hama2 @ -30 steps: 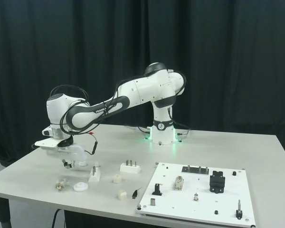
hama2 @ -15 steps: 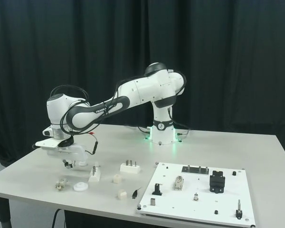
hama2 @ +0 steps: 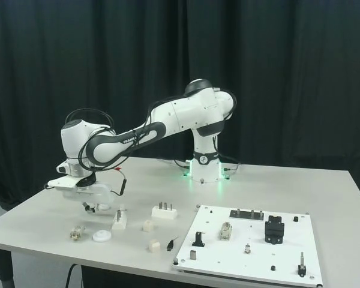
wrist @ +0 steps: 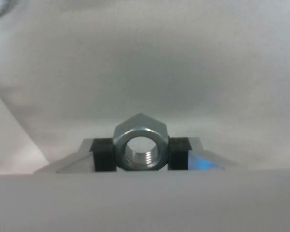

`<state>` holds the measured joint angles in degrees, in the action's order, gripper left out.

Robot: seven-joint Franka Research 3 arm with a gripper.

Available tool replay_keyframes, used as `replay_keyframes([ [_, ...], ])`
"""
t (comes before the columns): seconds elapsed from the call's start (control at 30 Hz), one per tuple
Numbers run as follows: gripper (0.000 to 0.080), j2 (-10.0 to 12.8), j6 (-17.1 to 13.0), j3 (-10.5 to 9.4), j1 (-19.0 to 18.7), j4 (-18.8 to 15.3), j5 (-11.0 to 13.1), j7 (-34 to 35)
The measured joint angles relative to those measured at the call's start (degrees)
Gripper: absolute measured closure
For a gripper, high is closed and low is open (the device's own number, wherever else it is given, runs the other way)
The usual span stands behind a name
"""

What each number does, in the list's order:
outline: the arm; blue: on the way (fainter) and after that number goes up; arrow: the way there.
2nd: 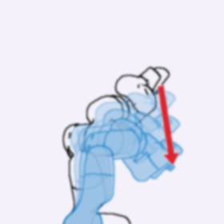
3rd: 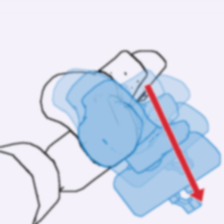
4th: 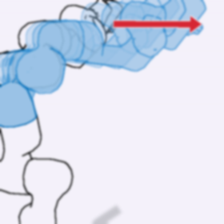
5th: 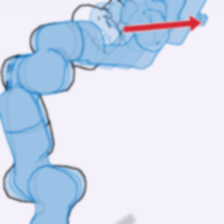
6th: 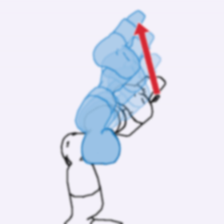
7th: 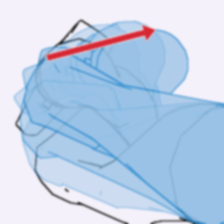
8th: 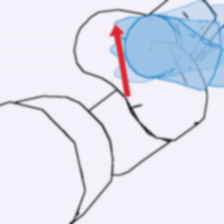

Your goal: Insert bolt 4.

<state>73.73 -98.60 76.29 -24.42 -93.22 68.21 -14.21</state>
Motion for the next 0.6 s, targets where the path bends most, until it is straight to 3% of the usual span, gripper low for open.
replay_keyframes([
  [0.27,0.0575,0.00,1.90,0.71,-1.95,-1.58,0.23,0.00],
  [0.6,0.0575,0.02,4.80,3.17,-6.75,-5.97,1.50,0.00],
])
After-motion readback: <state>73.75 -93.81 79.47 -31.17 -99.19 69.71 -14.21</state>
